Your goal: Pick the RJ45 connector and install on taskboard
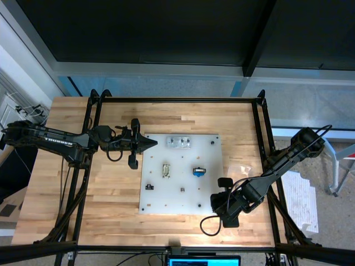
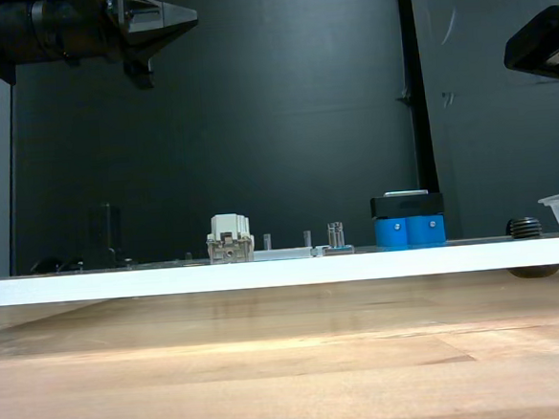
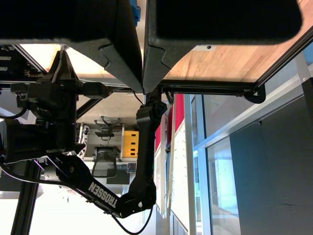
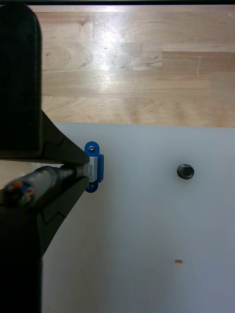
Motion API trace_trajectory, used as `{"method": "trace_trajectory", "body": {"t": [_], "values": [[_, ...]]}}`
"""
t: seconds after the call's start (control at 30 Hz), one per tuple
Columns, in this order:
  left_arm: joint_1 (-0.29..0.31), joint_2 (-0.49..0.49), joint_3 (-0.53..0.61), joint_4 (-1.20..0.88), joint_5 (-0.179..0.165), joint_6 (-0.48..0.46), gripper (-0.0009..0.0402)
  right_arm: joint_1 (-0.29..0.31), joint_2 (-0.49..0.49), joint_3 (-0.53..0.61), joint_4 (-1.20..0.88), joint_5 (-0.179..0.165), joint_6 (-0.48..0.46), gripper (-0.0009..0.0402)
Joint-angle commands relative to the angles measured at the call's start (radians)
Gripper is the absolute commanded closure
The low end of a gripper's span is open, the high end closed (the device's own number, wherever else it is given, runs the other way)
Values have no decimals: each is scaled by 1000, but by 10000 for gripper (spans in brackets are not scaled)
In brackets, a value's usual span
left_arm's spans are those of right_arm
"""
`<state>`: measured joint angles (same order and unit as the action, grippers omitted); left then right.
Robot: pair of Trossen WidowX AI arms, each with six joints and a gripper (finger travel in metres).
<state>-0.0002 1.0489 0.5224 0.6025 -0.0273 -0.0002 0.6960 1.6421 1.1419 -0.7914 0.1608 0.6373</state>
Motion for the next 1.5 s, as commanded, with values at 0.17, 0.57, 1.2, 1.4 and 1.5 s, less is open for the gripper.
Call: {"method": "trace_trajectory", "body": {"t": [0.17, 0.57, 1.2, 1.4, 1.5], "values": [[0, 0, 0, 0, 0, 0, 393, 0, 3, -2, 7, -8, 2, 393], [0, 0, 0, 0, 0, 0, 393, 0, -4, -2, 18, -5, 5, 345], [0, 0, 0, 0, 0, 0, 393, 0, -100, 7, -34, 8, 6, 240], [0, 0, 0, 0, 0, 0, 393, 0, -132, 7, -43, 7, 10, 223], [0, 0, 0, 0, 0, 0, 393, 0, -142, 7, -51, 3, 10, 218]]}}
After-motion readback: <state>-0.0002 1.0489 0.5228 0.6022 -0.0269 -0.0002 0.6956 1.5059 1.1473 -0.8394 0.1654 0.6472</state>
